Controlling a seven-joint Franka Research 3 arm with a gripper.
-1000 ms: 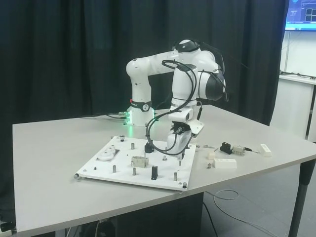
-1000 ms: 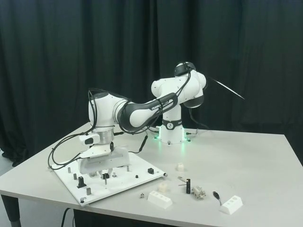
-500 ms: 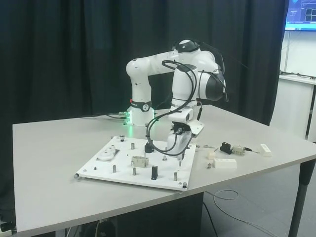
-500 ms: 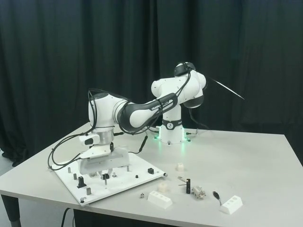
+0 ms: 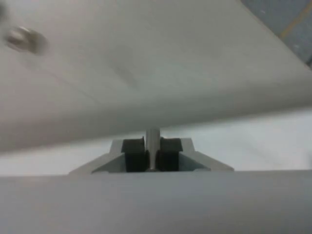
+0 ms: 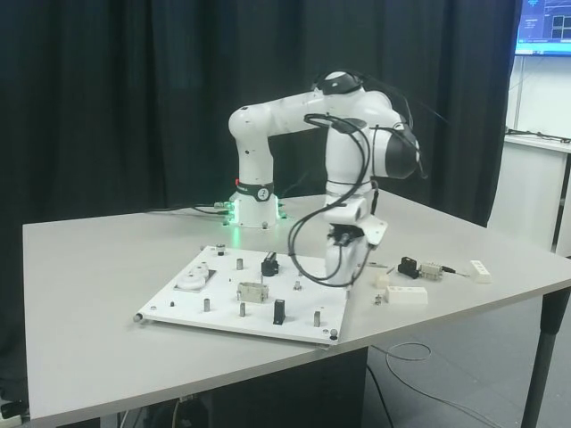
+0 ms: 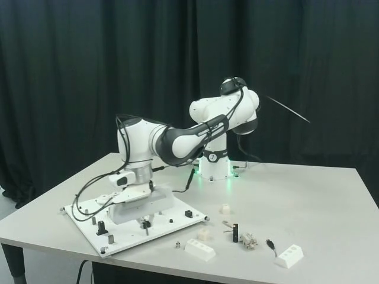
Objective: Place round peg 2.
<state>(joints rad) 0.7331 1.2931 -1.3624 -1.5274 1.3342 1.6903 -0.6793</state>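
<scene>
In the wrist view a thin grey round peg (image 5: 152,141) stands upright between two black pads (image 5: 132,147), with my gripper (image 5: 152,156) shut on it. The white board (image 5: 146,73) lies beneath it. From the first room view my gripper (image 6: 343,275) hangs low over the right edge of the white board (image 6: 223,312). In the second room view the gripper (image 7: 145,223) is near the board's (image 7: 121,239) front edge, and the peg (image 7: 146,228) points down from it, just above the surface.
The board carries a black part (image 6: 268,264), a grey metal block (image 6: 252,292), a white round part (image 6: 194,277) and several short upright pegs. Beside the board on the grey table lie a white block (image 6: 406,293), a black connector (image 6: 409,265) and a small white piece (image 6: 480,271).
The arm has swung away from the middle of the board toward its right edge, carrying the peg along. The cable loop followed. Parts on the board and table stayed put.
</scene>
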